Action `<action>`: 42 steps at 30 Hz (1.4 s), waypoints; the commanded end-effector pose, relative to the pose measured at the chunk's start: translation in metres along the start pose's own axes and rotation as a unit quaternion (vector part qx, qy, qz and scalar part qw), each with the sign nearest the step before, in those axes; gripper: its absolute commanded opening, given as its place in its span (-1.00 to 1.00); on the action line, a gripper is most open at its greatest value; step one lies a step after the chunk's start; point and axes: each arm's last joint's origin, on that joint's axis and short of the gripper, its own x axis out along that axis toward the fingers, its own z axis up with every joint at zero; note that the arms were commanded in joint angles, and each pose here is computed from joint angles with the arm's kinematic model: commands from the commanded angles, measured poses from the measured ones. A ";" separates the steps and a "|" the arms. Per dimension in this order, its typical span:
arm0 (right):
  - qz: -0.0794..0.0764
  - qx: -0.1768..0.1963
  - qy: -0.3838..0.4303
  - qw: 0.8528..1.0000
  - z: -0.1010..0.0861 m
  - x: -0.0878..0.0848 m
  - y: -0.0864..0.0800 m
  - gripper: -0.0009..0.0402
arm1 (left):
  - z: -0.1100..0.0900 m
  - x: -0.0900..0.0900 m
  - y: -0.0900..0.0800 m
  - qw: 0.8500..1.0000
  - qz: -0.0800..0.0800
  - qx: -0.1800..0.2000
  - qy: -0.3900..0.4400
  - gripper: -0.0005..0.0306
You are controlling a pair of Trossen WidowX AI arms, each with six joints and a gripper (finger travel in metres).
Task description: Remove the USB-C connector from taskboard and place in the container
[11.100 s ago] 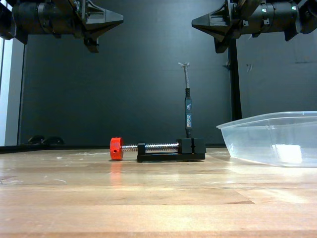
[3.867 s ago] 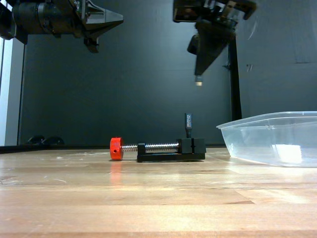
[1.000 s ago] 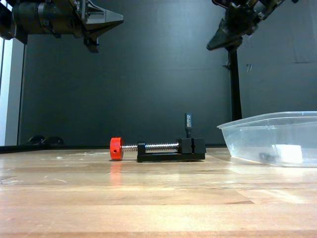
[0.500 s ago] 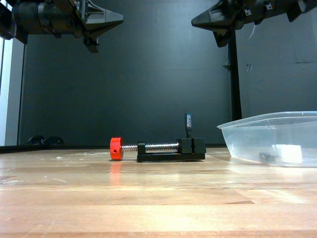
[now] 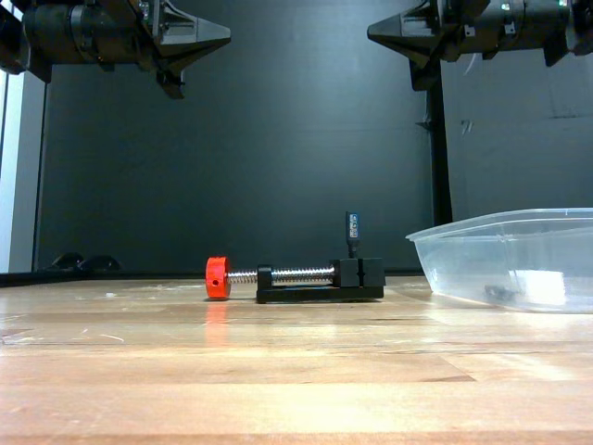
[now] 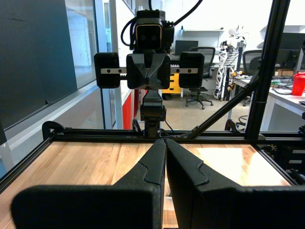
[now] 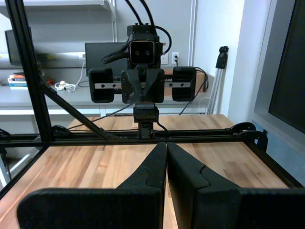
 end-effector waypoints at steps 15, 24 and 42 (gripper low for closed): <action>0.004 0.022 -0.001 1.000 -0.011 -0.003 -0.002 -0.96 | 0.000 0.000 0.000 1.000 0.000 0.000 0.000 -0.97; 0.005 0.019 -0.003 1.000 -0.014 -0.004 -0.002 -0.96 | 0.000 0.000 0.000 1.000 0.000 0.000 0.000 -0.96; 0.006 0.020 -0.007 1.000 -0.010 -0.004 -0.001 -0.96 | 0.000 0.000 0.000 1.000 0.000 0.000 0.000 -0.96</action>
